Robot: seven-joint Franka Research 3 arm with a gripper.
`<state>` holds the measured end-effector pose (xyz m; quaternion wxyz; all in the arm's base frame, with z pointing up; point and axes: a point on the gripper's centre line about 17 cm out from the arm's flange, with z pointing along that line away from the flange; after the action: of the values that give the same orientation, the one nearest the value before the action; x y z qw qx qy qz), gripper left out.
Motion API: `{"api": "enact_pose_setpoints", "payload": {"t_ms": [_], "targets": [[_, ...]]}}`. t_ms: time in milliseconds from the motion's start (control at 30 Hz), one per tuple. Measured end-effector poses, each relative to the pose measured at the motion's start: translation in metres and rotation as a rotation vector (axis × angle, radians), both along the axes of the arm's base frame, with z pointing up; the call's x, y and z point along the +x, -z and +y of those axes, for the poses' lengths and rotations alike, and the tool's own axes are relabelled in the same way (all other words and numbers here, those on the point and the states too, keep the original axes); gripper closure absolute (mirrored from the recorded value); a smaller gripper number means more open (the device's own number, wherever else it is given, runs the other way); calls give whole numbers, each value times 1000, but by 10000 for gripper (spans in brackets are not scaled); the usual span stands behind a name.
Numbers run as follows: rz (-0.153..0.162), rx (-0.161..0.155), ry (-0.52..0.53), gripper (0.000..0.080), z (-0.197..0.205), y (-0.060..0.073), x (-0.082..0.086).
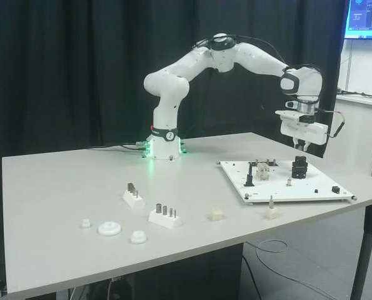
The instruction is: Place bolt 4.
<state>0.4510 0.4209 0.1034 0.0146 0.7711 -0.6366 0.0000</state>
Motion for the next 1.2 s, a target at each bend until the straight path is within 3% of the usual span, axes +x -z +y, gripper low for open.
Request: {"api": "enact_pose_setpoints", "payload": {"t_ms": [1000,1200], "targets": [[0,-20,-16,578,-16,-14,8],[-12,-46,-41,578,-26,-20,14]]}}
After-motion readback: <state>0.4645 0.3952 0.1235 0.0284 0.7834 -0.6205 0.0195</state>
